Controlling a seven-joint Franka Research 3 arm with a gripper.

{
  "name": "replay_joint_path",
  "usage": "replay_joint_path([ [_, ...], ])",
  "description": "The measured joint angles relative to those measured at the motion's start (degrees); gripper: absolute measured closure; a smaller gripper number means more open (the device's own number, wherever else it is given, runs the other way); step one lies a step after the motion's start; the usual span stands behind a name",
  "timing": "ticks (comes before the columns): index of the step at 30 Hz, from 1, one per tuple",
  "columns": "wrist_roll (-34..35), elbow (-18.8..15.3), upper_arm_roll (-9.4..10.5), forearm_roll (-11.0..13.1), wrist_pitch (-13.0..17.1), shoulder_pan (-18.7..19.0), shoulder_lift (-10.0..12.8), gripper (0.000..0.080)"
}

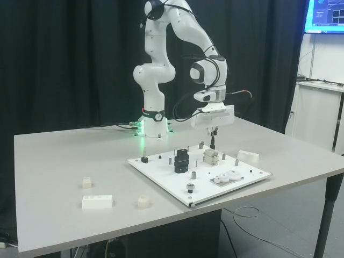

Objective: Remove USB.

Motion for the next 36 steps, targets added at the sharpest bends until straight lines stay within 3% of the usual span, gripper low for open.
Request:
replay_joint_path([
  [1, 0.0, 0.0, 0.00, 0.0, 0.0, 0.0, -0.1, 0.0596],
  [2, 0.1, 0.0, -0.01, 0.0, 0.0, 0.0, -0.2, 0.0741],
  [7, 0.1, 0.0, -0.07, 0.0, 0.0, -0.1, -0.3, 0.0741],
  [8, 0.1, 0.0, -0.10, 0.0, 0.0, -0.1, -0.3, 0.0774],
  [29, 0.1, 0.0, -0.23, 0.0, -0.1, -0.6, -0.4, 0.0776],
  [36, 0.1, 0.3, -0.21, 0.0, -0.7, -0.6, -1.5, 0.0776],
])
